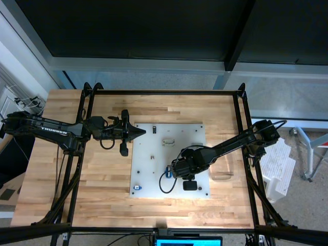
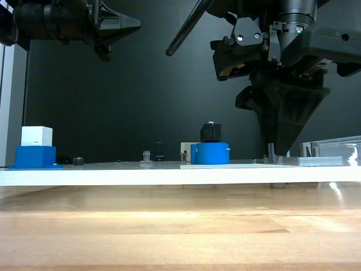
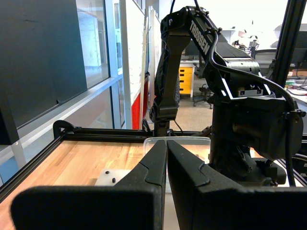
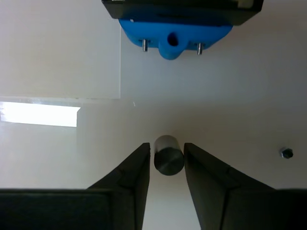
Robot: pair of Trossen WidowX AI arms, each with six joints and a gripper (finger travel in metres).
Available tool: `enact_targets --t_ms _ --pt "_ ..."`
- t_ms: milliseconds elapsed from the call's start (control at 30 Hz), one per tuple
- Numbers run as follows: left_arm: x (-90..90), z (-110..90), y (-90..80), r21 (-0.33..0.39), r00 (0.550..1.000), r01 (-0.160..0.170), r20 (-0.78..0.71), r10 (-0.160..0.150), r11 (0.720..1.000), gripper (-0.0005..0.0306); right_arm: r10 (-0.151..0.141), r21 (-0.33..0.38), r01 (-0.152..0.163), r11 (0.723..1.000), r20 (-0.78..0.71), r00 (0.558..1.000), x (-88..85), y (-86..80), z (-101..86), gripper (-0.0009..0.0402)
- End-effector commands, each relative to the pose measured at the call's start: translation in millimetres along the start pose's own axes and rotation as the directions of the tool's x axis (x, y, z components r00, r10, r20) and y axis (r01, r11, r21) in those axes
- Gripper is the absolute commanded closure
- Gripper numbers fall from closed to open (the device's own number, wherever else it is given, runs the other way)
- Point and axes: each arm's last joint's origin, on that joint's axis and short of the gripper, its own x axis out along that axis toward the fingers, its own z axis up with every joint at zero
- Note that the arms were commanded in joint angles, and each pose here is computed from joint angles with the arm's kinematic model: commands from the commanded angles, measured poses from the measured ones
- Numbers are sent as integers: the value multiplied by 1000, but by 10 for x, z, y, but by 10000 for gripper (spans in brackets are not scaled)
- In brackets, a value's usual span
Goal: Remove the 16mm cylinder and place in the container
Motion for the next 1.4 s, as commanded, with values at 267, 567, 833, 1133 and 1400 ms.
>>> enact_targets --t_ms 267,567,833,1133,1400 --pt "0 0 0 0 1000 0 0 0 1000 300 0 0 0 1000 1 1000 2 0 0 368" --pt "0 0 1 0 1000 0 0 0 1000 300 7 1 -7 1000 21 1000 -81 -5 -1 387" --pt "0 0 1 0 1000 0 0 0 1000 300 22 8 -23 1000 77 997 -379 -47 -22 386" --pt "0 0 0 0 1000 0 0 0 1000 300 38 12 -39 999 131 991 -747 -108 -131 386" --pt "0 0 0 0 1000 0 0 0 1000 300 40 12 -42 999 141 989 -835 -130 -186 386"
